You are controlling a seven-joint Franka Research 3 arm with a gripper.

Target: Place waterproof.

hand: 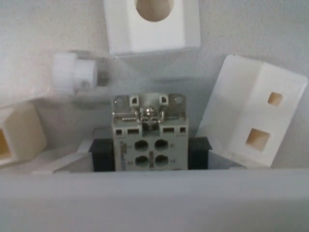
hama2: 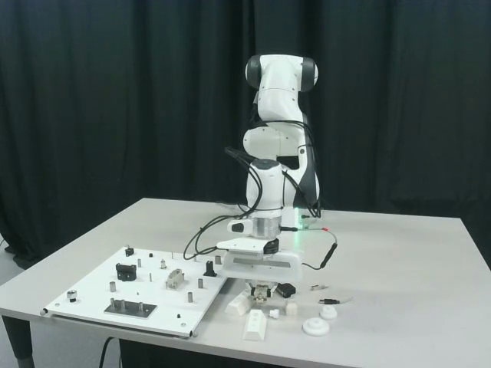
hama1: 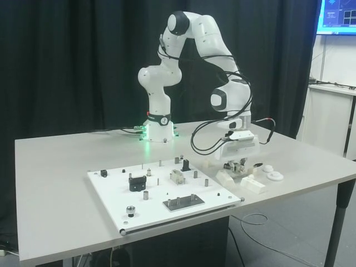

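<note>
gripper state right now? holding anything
gripper: shut on the connector, low over the table among loose white parts.

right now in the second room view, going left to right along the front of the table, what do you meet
white assembly board → long white block at the board's corner → gripper holding a small part just above the table → round white disc → bare grey table

no legible txt or nos. anywhere, tiny marks on terminal block (hand: 149, 140) face in wrist view unreadable
</note>
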